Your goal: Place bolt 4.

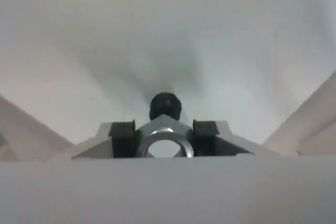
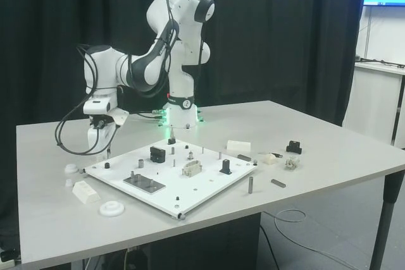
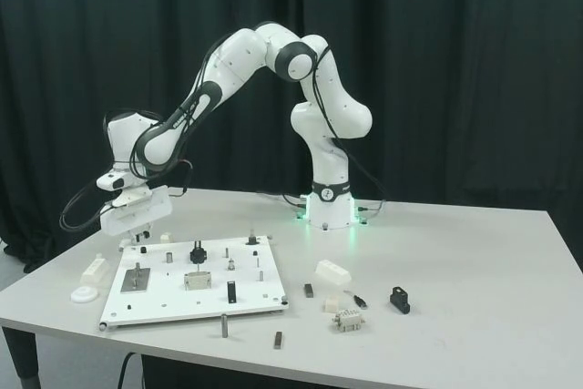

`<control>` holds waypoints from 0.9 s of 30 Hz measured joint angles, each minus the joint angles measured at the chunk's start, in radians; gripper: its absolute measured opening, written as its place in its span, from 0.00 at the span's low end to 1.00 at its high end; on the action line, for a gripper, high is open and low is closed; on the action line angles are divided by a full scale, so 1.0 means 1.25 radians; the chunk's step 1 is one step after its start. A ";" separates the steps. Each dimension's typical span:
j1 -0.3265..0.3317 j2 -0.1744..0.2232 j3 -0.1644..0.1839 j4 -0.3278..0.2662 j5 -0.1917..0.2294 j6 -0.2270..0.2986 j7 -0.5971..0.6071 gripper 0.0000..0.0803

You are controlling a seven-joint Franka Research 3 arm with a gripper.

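a grey worktop (image 2: 329, 143) stands before black curtains (image 3: 455, 70), carrying a white board (image 2: 209, 184) studded with small parts. the white arm (image 3: 228, 66) reaches over the board's far corner. there the tool (image 1: 164, 130) sits narrow, clamped on the bolt (image 1: 165, 105), whose black head hangs just above the board. loose pieces lie scattered beside the board.

black curtain (image 3: 474, 70) (floor-length) behind grey table (image 3: 474, 261).

The white arm (image 2: 166, 42) reaches down to the far corner of the white board (image 2: 171, 175), its gripper (image 2: 101, 151) just above a small black bolt (image 2: 107, 165).
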State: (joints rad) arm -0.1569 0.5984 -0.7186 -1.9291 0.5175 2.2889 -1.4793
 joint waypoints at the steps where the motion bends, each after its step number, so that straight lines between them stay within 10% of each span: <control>1: 0.000 -0.004 -0.002 0.000 -0.002 -0.005 0.000 0.29; 27: 0.000 -0.032 -0.011 0.001 -0.013 -0.037 0.009 0.29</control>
State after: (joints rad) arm -0.1563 0.5587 -0.7326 -1.9282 0.5016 2.2428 -1.4682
